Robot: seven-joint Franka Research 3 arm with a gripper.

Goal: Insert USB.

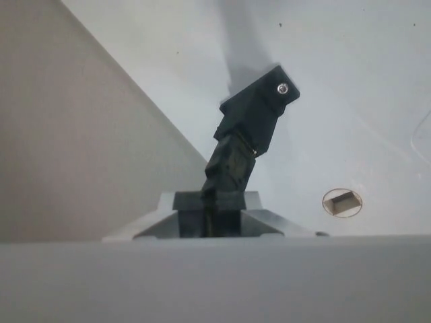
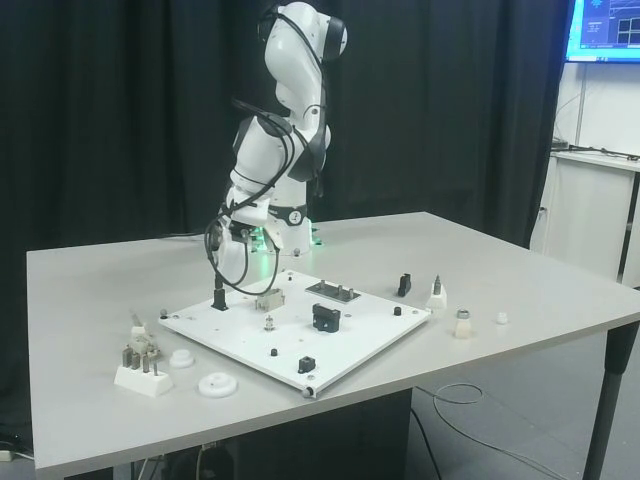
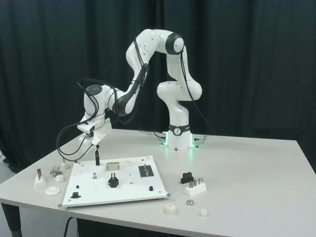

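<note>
In the wrist view my gripper (image 1: 209, 217) is shut on a black USB plug (image 1: 229, 168). The plug's far end meets a black socket block (image 1: 259, 111) that carries a screw and sits on the white board (image 1: 350, 81). I cannot tell whether the plug is seated in it. From the room cameras the gripper (image 3: 97, 147) hangs over the board's back left corner (image 2: 190, 318), and the black plug (image 2: 218, 298) stands nearly upright under it, reaching down to the board.
The white board also carries a grey block (image 2: 268, 298), a metal plate (image 2: 335, 290) and two black blocks (image 2: 325, 318) (image 2: 307, 362). An oval hole (image 1: 342, 202) lies near the plug. White holders (image 2: 140, 365) (image 2: 437, 293) and a white gear (image 2: 215, 384) lie on the grey table (image 2: 90, 290).
</note>
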